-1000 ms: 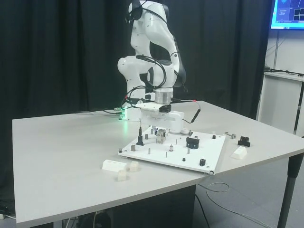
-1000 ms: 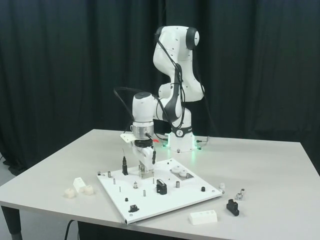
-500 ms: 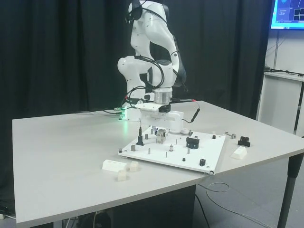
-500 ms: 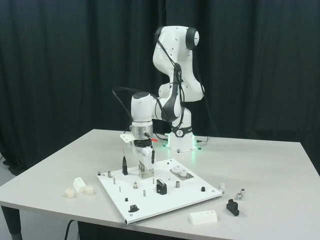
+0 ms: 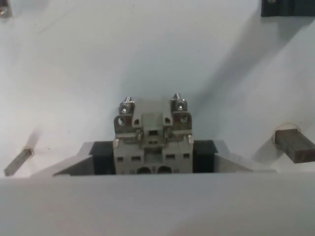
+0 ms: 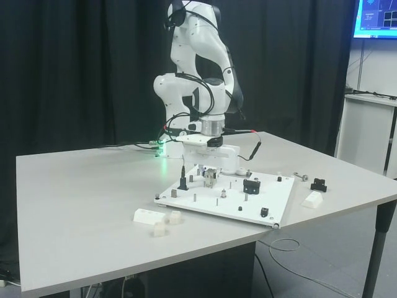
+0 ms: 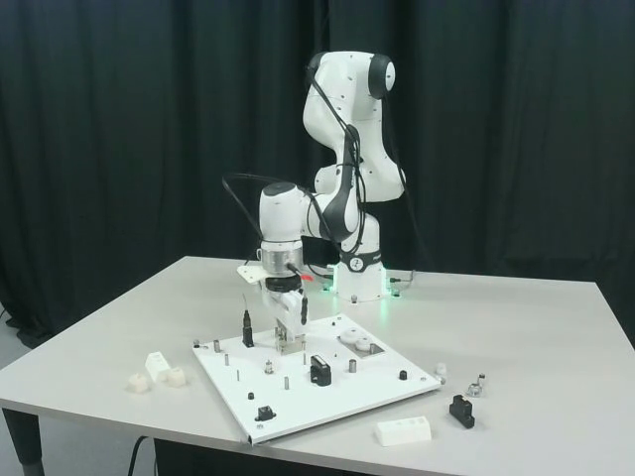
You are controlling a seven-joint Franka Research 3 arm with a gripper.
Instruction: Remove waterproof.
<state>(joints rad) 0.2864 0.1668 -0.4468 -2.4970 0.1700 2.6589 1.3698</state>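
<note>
**A:** Waterproof [image 5: 152,140] first: where does it sit?

**B:** On the white board [image 6: 273,202], dead between the jaws. In the first room view it lies at about 11 o'clock from the board's middle, right under the wrist of the arm [image 7: 342,129]. A thin black pin [image 6: 183,179] stands beside it at 9 o'clock, and a black clip [image 6: 251,185] lies out toward 3 to 4 o'clock.

**A:** And the jaws, are they wide or shut?

**B:** Closed on it, as far as I can judge. In the wrist view a black pad [image 5: 104,156] lies flush against one flank of the grey body and its twin against the other, with no gap showing on either side.

**A:** Which way does the part run?

**B:** The grip goes across its narrow width. The body runs away from the pads, and its two small screws stick out at the far end, so the hold is on the flat sides and clear of the screws.

**A:** So what does the next move turn on?

**B:** On that centring. The part is square between the pads and the wrist points straight down at the board, so I'd expect a straight lift off the board, at 12 o'clock in either room view. Any tilt could jam it in its seat or drag the board across the bench [image 6: 80,186]. I can't see whether it is free of the board yet
</note>
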